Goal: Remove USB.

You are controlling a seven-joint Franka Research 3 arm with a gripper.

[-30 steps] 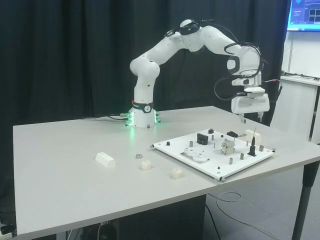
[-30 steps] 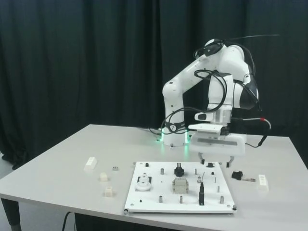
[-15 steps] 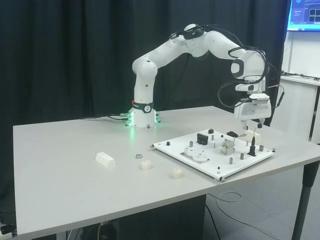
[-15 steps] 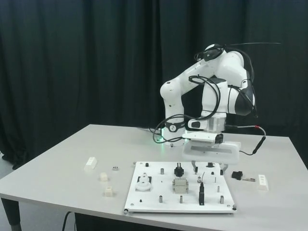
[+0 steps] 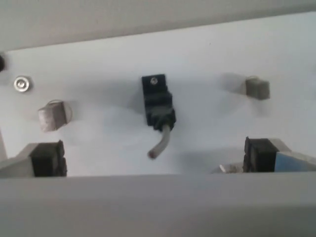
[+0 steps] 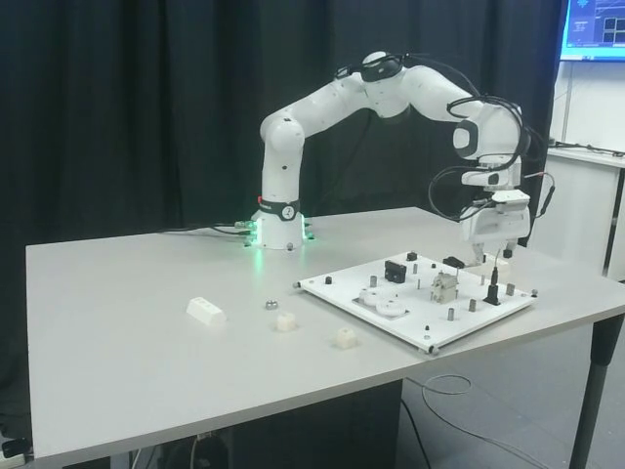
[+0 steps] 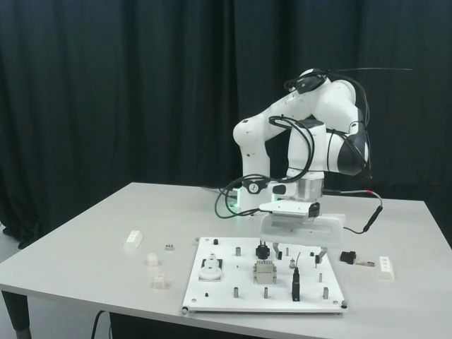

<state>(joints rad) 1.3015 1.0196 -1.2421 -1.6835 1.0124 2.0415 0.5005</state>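
USB plug (image 5: 158,105), black, w/ a short grey cable stub curling off it, is seen standing upright in the white board (image 7: 212,293), on the board's side farthest from the loose blocks, near the front edge. In the wrist view it is framed between the two fingertips (image 5: 47,159), but clearly apart from both – no contact yet. Same plug is picked out in the second room view (image 7: 295,284) and the first room view (image 6: 493,289).

Gripper (image 7: 301,251) is held spread wide, nothing gripped; it hangs above the board, just behind the plug as seen from the second room view, and a gap to the plug top is judged to remain. Step in hand: approach/alignment over the plug, grasp not yet made. So task is judged early – USB is still seated.

Next move, as judged: gripper to be centred over the plug body, lowered so pads straddle it, closed on the black housing (not the cable stub), then a straight pull up along the socket axis. Tilt to be avoided, or the plug may bind.

Around it: small grey pegs (image 5: 256,88) on the board either side of the plug, a grey metal part (image 7: 265,272) mid-board, a white round piece (image 7: 210,269) toward the blocks' side. Off-board, white blocks (image 7: 132,241) lie on the grey table (image 7: 85,233), well apart.
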